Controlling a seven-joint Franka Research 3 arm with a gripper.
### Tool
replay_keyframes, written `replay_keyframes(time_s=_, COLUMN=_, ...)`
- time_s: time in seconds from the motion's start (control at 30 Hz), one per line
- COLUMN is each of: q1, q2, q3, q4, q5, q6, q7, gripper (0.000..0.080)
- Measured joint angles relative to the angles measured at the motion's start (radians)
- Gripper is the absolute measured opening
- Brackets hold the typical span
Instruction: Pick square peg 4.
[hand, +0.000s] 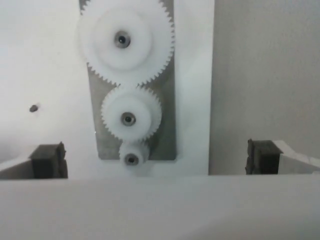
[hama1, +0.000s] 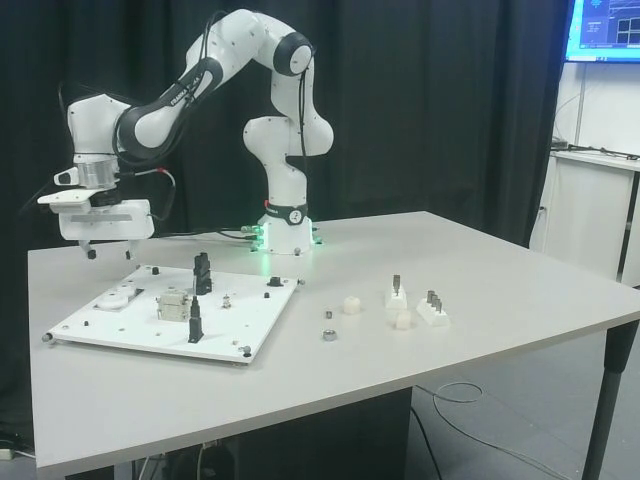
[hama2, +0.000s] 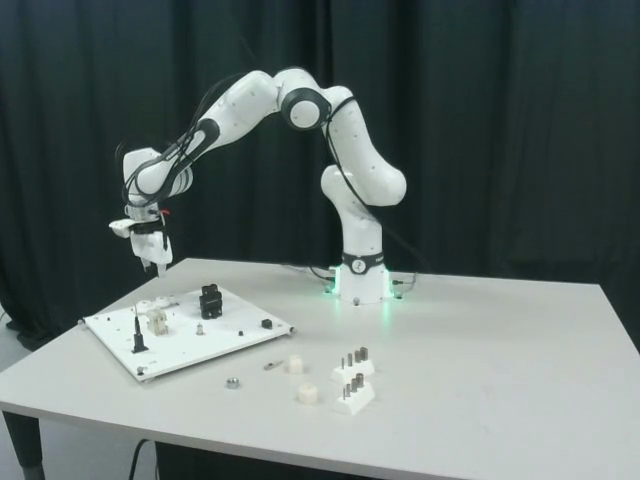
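Three gears (hand: 129, 80) sit under the gripper (hama1: 108, 253), fingers spread and empty; pegs (hama1: 432, 299) stand well apart, across the table (hama1: 480, 260).

You see the white arm (hama1: 215, 75) reach from its base (hama1: 283, 228), which glows green at the foot, out over the far corner of the white board (hama1: 165, 330) on the grey surface (hama1: 480, 290). The claw (hama1: 110, 252) hangs above the board, clear of it, holding nothing. On the board stand two black posts (hama1: 199, 290) and a few small fittings. Apart from the board, nearer the middle of the surface, you find a small nut (hama1: 327, 334), two white blocks (hama1: 352, 305), and two white holders with grey pegs (hama1: 432, 299) standing in them. A black curtain (hama1: 430, 100) hangs behind.
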Motion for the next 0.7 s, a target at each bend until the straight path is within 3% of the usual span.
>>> replay_keyframes(time_s=0.7, q1=0.016, q2=-0.013, q3=-0.002, q4=0.0, q5=-0.018, q6=-0.006, q7=0.033, gripper=0.08)
